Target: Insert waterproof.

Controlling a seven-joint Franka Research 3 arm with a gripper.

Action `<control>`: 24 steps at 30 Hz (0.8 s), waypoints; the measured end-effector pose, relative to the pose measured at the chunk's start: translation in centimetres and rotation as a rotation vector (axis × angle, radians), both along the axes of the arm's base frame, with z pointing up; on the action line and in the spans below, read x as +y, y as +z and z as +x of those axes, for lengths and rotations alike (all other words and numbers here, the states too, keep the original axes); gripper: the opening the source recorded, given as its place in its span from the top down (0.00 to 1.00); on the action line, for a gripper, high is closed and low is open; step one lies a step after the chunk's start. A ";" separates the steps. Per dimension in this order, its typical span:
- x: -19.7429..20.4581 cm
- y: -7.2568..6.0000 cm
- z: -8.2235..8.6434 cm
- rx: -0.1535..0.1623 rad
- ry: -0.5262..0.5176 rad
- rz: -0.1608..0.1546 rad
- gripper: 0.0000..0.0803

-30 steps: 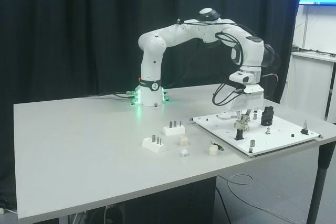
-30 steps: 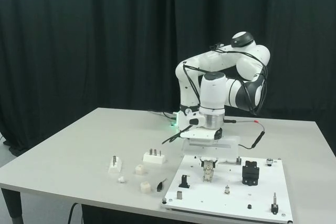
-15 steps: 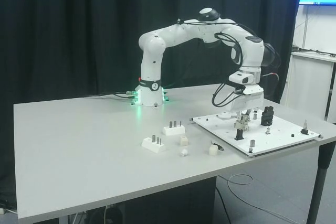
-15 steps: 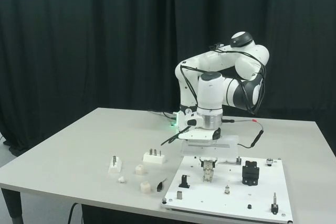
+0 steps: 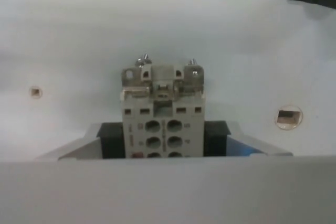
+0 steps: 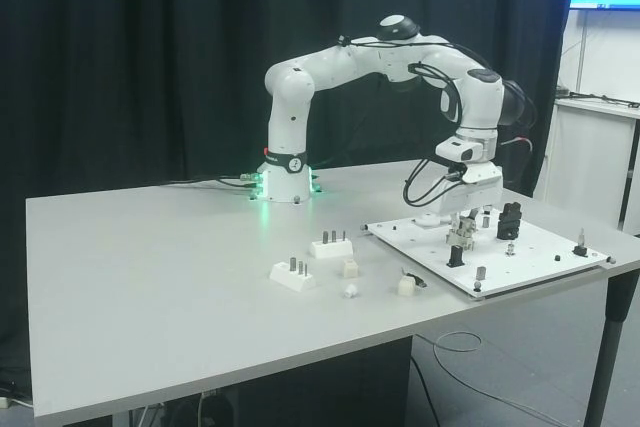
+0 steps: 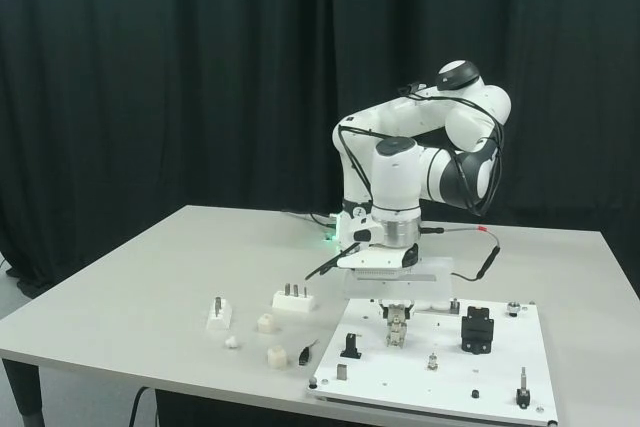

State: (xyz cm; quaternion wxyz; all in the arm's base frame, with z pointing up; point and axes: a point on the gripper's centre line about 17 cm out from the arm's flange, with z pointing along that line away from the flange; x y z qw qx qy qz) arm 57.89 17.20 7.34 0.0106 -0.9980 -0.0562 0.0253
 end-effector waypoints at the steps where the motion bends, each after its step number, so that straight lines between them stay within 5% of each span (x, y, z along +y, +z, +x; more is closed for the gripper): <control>1: 0.0 0.0 -0.1 0.003 0.000 0.001 0.61; 12: 0.2 -0.1 -0.9 0.033 0.002 0.007 0.61; 24: 0.2 -0.1 -0.8 0.027 0.013 -0.008 0.61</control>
